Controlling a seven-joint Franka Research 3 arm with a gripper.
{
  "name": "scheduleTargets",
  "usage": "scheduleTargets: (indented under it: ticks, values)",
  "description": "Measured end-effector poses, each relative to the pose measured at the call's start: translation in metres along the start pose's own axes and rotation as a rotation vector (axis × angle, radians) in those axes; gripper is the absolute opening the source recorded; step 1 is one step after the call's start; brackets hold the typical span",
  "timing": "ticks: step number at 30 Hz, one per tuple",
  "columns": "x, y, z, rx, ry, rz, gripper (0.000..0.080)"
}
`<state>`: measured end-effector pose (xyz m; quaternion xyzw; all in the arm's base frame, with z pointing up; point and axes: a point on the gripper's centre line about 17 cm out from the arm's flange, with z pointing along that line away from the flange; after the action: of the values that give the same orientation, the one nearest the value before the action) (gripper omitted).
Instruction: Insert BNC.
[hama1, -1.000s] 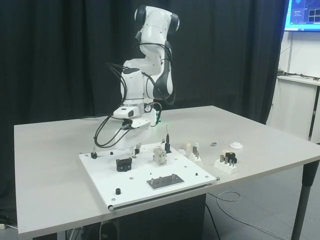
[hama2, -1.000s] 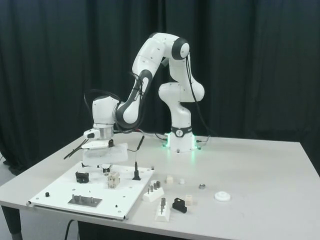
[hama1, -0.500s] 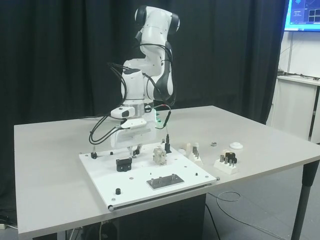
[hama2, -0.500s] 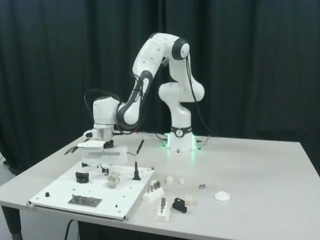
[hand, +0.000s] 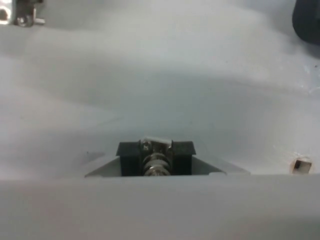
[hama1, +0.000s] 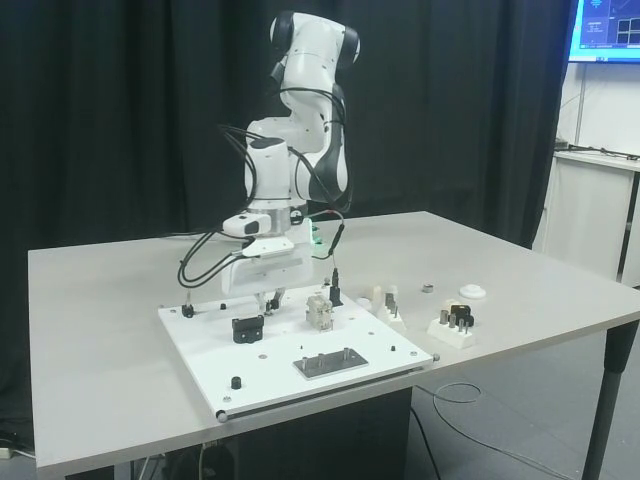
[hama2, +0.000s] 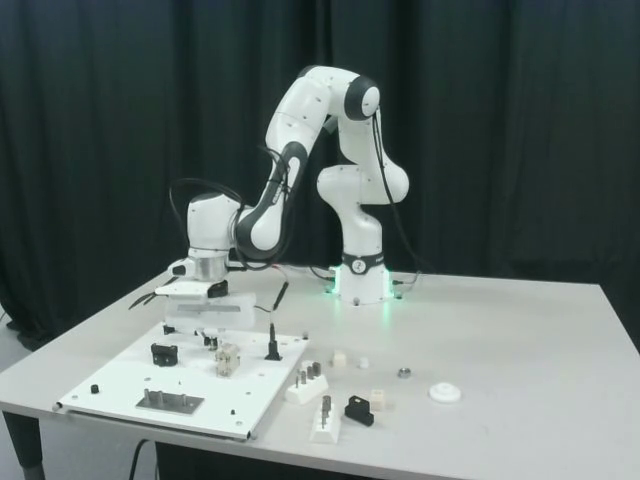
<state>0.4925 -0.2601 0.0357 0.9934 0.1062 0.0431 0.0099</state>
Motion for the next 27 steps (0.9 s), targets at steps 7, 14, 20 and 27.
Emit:
scheduleTargets:
  ticks: [7, 14, 20, 27]
  values:
    - [0.0002, 0.0008, 0.0043, -0.014, -0.007, -0.027, 0.0124]
    - [0.0007, 0.0007, 0.0028, -0.015, -0.008, -0.036, 0.0124]
    - [-0.0001, -0.0001, 0.0028, -0.013, -0.009, -0.034, 0.0124]
    - [-0.0007, 0.0006, 0.0041, -0.016, -0.011, -0.017, 0.0124]
